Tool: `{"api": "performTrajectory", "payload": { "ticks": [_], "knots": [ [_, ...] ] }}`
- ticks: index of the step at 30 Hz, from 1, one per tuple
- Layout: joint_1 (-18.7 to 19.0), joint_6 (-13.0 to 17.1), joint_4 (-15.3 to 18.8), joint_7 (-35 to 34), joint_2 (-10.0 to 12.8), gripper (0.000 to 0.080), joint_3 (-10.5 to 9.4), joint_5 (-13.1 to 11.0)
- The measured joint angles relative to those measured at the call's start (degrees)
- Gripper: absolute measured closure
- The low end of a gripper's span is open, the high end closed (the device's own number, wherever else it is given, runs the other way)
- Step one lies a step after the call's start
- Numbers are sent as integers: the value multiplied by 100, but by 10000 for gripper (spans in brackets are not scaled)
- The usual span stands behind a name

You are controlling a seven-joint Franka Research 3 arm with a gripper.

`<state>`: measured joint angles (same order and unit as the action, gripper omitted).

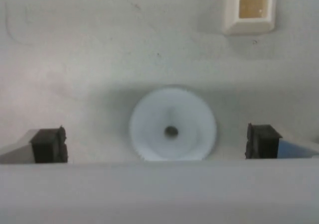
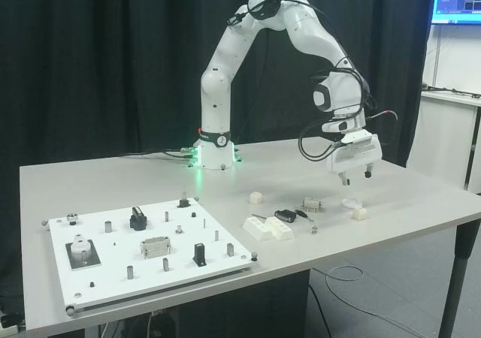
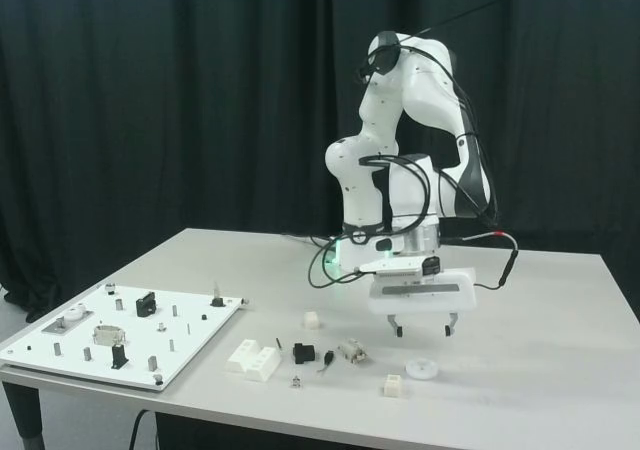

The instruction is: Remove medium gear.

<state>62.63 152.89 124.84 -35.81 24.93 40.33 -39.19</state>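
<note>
**Gear lying free on the table, claw open above it**

From where I sit, the claw [image 1: 155,143] hangs over the table with its two black fingertips [image 1: 49,145] spread wide and nothing between them. Directly beneath, in the wrist view, the gear [image 1: 173,125] lies flat on the grey table [image 1: 75,59], a white toothed disc with a small hole in its middle. It sits on no peg that I can see, well away from the white board [image 2: 143,251] at the far end of the table. In the first room view the gear [image 2: 351,202] rests just beside a small white block [image 2: 360,213].

I judge it light and rigid, probably plastic, thin enough that its low profile gives the fingers little to bite. Its teeth should help against slipping. I would close across the rim from opposite sides, centred on the hole, coming down nearly to the table.

Farther along lie two white housings [image 3: 254,358], a black plug [image 3: 303,352] and a small connector [image 3: 351,351]. I see no bin or tray; the board carries only pegs and fittings.
</note>
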Motion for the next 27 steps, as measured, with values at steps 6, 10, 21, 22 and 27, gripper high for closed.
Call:
{"api": "performTrajectory", "payload": {
  "ticks": [6, 10, 21, 22, 27],
  "knots": [
    [0, -457, -215, -660, -11, 3, 82, 669],
    [0, -836, -408, -1092, -11, 3, 130, 1082],
    [-4, -1598, -852, -1767, 10, 3, 180, 1755],
    [-5, -1625, -873, -1796, 14, 3, 182, 1772],
    [-8, -1646, -921, -2131, 29, 3, 208, 1808]
  ]
}}
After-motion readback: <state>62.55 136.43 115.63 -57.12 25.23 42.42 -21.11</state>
